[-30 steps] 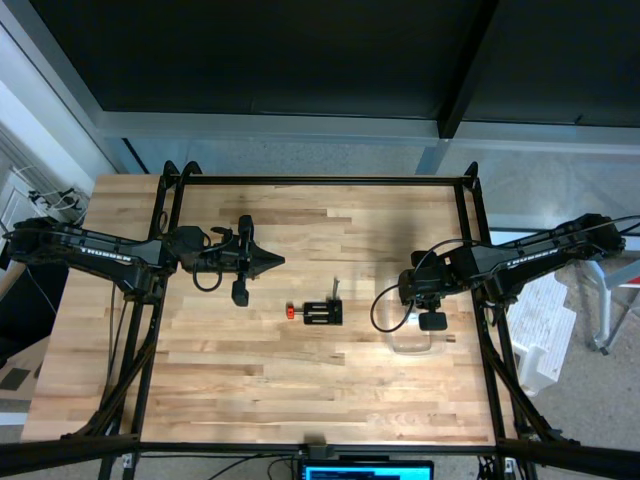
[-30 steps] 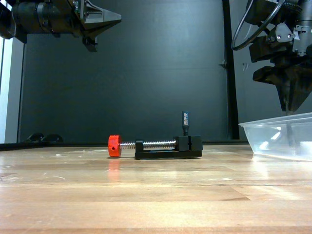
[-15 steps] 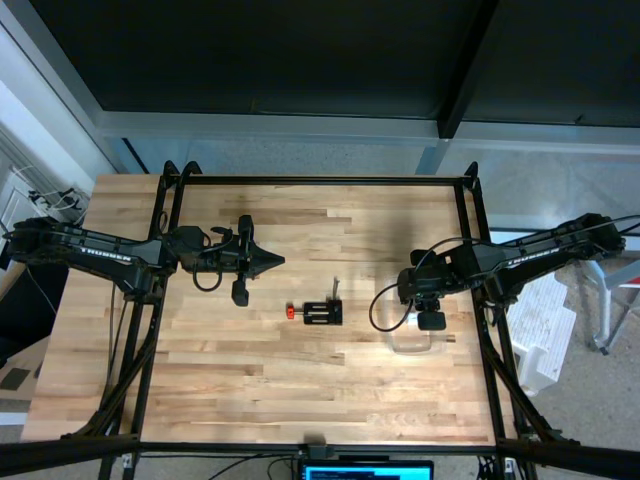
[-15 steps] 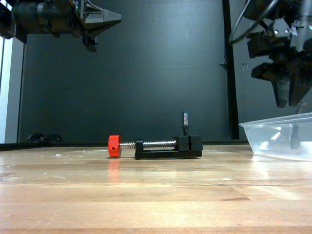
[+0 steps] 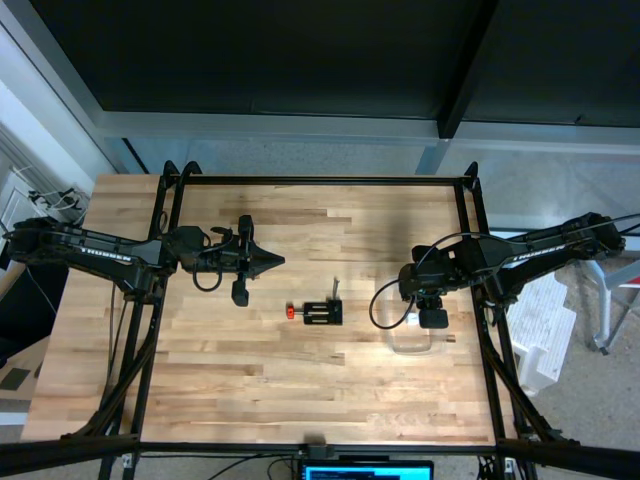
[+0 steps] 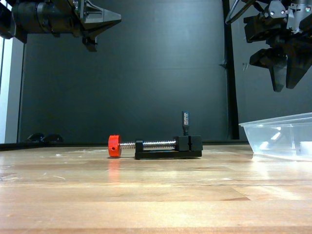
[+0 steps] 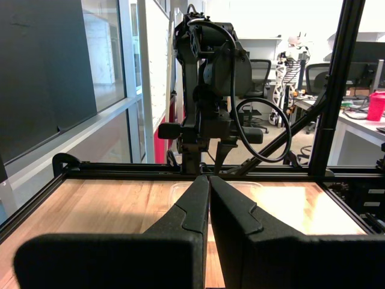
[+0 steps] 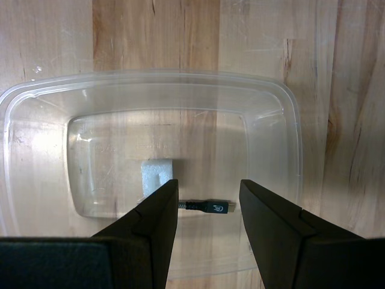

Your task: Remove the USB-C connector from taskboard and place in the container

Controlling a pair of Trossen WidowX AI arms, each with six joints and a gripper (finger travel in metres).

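From above, the small black block-like taskboard (image 5: 322, 313) sits mid-way across the pale wooden desk (image 5: 250, 390). The clear, shallow plastic container (image 5: 408, 347) lies near the desk's right edge. The right gripper (image 5: 432, 320) hangs over that container. The left gripper (image 5: 272, 261) is parked well apart, toward the left edge.

At desk level, the right gripper is clear above the container's rim with its fingers parted and nothing between them. The taskboard shows its red-orange knob (image 6: 114, 146) at one end and a short dark upright stub (image 6: 185, 122) at the other.

The left wrist camera shows the left gripper's fingers pressed together, holding nothing.

The right wrist camera settles it: the slim, near-black USB-C connector (image 8: 206, 206) lies flat on the container's floor, just beside a small white cube (image 8: 156, 174) and directly below the spread fingers. So I judge the placing done.

Should you need it again, expect a light, stiff, smooth piece that skates on the slick plastic. Pinch it across its narrow sides at mid-length — not by an end.
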